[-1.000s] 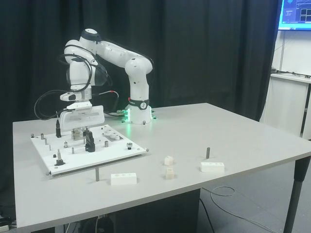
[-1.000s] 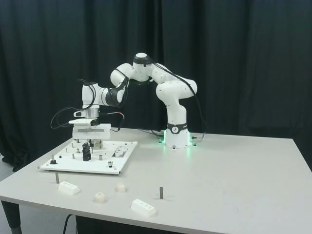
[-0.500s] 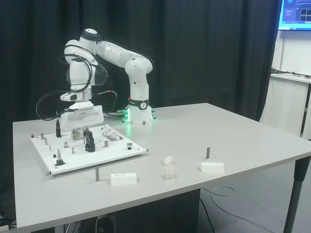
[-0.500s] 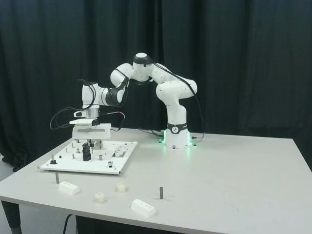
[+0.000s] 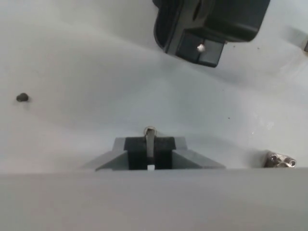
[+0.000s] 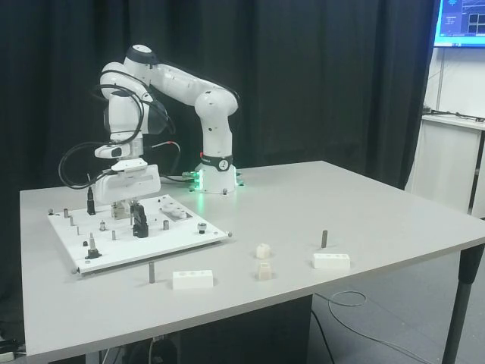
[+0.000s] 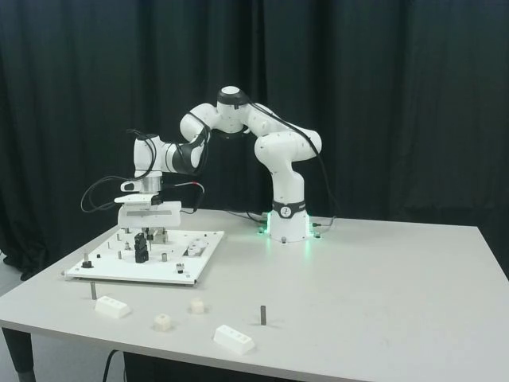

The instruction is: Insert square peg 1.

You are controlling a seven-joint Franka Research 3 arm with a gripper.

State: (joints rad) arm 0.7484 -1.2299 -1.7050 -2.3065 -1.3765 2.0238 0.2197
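Pinched shut in the wrist view: gripper [image 5: 150,156] clamping a thin square peg [image 5: 150,142], tip just over the white board [image 5: 72,72], near a black fixture [image 5: 211,24] cut off by the edge. Hard to tell whether tip and board touch. In the first room view, poised over the board [image 6: 174,231] at about eight o'clock from the arm's base [image 6: 214,182]; peg too small there, hidden among fixtures.

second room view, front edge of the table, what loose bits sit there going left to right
Thin peg → white block → small cube → second cube → another white block → upright peg.
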